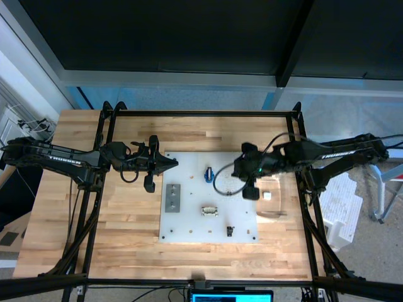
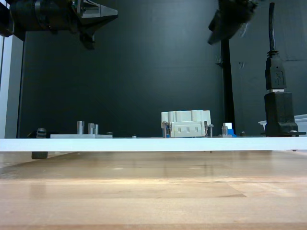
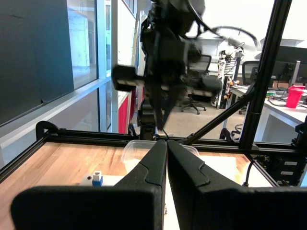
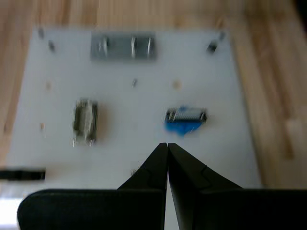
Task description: Pick the USB connector and install on taskboard
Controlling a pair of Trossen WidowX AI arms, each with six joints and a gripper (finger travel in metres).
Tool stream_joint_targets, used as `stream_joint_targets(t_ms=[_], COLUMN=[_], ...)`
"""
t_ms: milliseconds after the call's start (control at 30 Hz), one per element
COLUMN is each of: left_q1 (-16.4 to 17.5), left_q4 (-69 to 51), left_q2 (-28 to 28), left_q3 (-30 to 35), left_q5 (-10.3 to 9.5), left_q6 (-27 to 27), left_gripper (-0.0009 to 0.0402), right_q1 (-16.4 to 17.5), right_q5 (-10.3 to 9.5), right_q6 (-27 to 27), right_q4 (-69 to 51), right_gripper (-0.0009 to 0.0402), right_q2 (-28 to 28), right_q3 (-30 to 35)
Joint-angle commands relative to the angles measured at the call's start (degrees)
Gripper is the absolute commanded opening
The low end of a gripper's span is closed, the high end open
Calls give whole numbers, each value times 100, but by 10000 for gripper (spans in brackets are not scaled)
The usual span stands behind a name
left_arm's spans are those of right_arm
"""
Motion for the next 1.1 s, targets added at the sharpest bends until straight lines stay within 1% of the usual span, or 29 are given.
stream_joint_targets(t_ms=[33,100,200,300,433,633,867,967,1067,1100], left_q1=[0,2,0,2,0,0,2,2,2,0], left_q4=[2,2,2,2,2,2,2,2,2,2], left_q2=[2,2,2,2,2,2,2,2,2,2], left_q3=[0,0,0,0,0,0,0,0,0,0], left_q5=[2,2,2,2,2,2,2,2,2,2], left_q6=[0,0,0,0,0,0,0,0,0,0], left_gripper=[0,0,0,0,0,0,0,0,0,0], right_q1=[-258,-330,-417,-461,-468,-496,-518,-575,-706,-728], right_q5=[-155,-221,-468,-599,-605,-603,-612,-636,-966,-1032], right_q6=[-181,-275,-323,-334,-328,-308,-164,-125,-118,-118], right_q4=[623,1121,1838,2538,3545,4948,6194,6448,6483,6492], right_gripper=[0,0,0,0,0,0,0,0,0,0], right_q2=[-208,-376,-564,-732,-911,-1038,-1104,-1141,-1191,-1209], right_q3=[-164,-363,-675,-997,-1445,-2083,-2726,-2924,-3038,-3069])
